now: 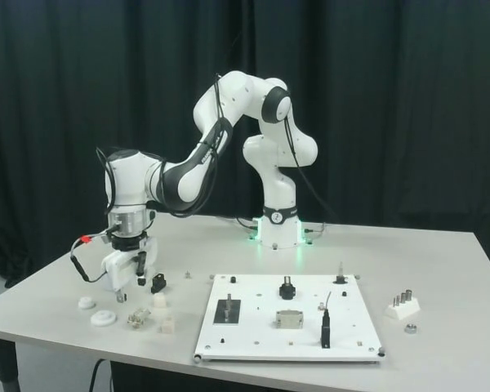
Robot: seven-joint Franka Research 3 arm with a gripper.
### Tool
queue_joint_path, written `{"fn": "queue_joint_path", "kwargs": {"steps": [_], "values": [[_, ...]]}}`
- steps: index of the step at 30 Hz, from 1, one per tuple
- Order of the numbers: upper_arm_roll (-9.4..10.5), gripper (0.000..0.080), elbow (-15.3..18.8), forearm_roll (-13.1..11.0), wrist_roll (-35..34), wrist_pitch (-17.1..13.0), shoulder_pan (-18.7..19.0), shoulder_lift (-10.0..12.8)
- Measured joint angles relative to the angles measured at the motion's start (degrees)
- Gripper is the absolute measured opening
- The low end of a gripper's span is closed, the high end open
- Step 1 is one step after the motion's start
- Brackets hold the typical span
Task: Pick waterproof.
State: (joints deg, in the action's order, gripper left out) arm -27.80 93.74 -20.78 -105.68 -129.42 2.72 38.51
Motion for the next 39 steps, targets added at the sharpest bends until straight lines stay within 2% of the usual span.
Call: {"fn": "queue_joint_path", "kwargs": {"steps": [16,39], "values": [[0.63,0.08,-0.91,0.0,-3.93,-0.06,0.03,2.41],[1.48,0.08,-0.83,-0.09,-3.99,-2.1,-0.75,5.16]]}}
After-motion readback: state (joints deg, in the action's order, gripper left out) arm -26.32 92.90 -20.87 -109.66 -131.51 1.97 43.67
